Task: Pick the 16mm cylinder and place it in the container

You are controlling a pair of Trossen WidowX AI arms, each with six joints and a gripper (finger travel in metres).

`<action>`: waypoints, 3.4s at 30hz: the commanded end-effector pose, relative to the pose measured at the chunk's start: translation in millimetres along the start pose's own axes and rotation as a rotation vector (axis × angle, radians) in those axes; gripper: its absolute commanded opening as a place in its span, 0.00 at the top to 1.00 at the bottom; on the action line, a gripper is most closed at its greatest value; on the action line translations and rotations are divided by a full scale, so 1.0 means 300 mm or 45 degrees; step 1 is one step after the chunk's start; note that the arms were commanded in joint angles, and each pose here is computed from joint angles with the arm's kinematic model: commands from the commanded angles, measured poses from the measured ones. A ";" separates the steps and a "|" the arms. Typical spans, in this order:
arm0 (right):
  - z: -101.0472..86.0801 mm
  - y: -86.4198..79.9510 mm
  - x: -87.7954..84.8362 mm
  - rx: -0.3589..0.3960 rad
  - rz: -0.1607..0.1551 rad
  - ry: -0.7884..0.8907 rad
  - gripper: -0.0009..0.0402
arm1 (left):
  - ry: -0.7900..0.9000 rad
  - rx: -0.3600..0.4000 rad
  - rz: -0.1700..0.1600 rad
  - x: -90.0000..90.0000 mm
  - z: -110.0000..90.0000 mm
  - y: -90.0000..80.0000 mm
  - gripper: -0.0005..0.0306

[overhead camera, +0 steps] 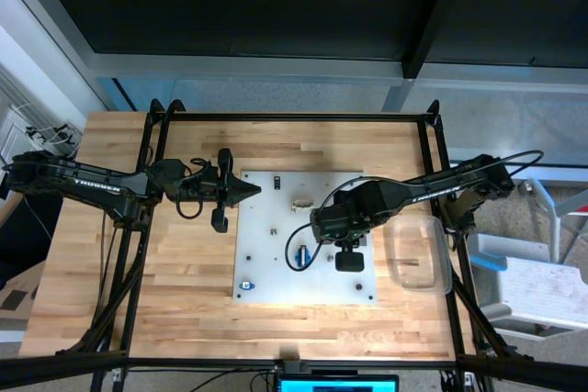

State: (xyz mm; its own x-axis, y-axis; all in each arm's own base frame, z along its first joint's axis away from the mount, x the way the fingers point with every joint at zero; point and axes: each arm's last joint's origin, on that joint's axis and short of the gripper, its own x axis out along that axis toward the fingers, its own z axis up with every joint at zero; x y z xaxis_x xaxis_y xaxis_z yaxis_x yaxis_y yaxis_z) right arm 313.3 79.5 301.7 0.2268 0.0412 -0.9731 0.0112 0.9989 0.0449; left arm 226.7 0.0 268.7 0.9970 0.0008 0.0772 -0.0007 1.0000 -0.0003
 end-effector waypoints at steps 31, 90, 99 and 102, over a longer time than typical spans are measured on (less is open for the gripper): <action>0.045 0.085 0.216 -0.059 -0.071 0.097 0.49 | 0.000 0.000 0.000 0.000 0.000 0.000 0.98; 0.003 0.091 0.386 -0.075 -0.069 0.105 0.70 | 0.000 0.000 0.000 0.000 0.000 0.000 0.98; 0.003 0.091 0.384 -0.074 -0.068 0.103 0.81 | 0.000 0.000 0.000 0.000 0.000 0.000 0.98; 0.004 0.091 0.382 -0.074 -0.068 0.101 0.84 | 0.000 0.000 0.000 0.000 0.000 0.000 0.98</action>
State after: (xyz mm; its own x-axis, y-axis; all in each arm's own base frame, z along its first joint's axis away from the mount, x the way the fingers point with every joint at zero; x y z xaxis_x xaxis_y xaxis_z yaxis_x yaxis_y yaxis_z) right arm 340.4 111.6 190.8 0.1467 -0.0100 -0.9891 -0.0370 0.9992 -0.0156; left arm 226.8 0.0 268.5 0.9971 0.0004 0.0760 -0.0004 1.0000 -0.0002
